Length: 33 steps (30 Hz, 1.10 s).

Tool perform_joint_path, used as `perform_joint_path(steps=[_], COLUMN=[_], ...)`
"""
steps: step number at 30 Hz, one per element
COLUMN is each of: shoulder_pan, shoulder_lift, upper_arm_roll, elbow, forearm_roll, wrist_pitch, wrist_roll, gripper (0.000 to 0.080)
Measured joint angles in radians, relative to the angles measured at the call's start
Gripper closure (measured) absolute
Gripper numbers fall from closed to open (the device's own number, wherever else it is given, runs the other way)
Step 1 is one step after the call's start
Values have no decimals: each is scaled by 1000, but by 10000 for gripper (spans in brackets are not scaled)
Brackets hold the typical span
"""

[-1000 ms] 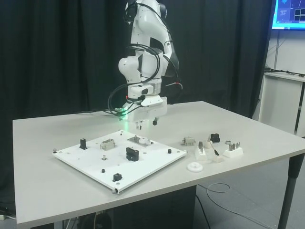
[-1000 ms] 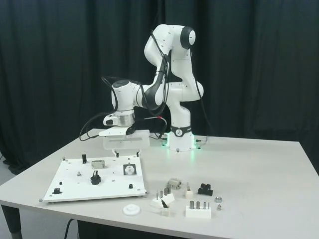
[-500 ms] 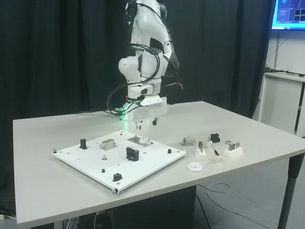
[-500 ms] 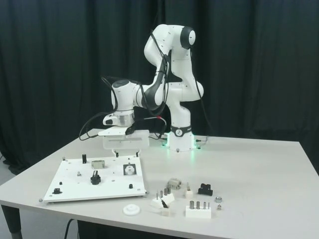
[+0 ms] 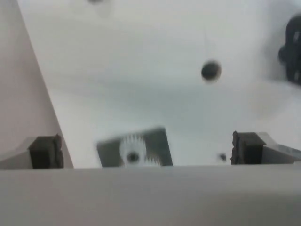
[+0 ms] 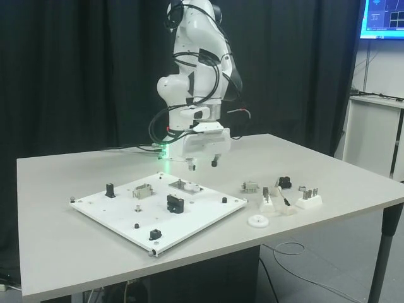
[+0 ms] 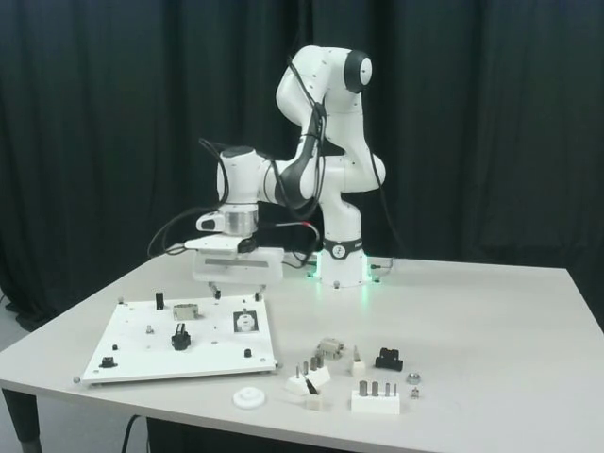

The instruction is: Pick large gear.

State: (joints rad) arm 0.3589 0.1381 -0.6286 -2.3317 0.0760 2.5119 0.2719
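No text, label or number can be read anywhere (the corner screen [image 6: 382, 19] shows only illegible marks).

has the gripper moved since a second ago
Yes. In the first room view the gripper has shifted toward the parts at the table's right end and risen slightly, judged against the white board, which stayed put.

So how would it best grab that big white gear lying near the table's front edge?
Probably from straight above, fingers closing across the toothed rim. The large gear lies flat on the table, apart from the other parts, so nothing blocks its sides. The gripper hangs open above the white board.
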Motion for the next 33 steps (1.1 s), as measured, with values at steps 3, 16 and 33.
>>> perform_joint_path(steps=[3, 16, 33], shoulder_pan=[3, 4, -1], shoulder_lift=[9, 136, 325], upper_arm_roll=[16, 81, 110], elbow=[14, 162, 383], forearm_roll=[4, 65, 250], wrist_pitch=[27, 74, 27], wrist_roll=[35, 170, 345], gripper=[3, 3, 3])
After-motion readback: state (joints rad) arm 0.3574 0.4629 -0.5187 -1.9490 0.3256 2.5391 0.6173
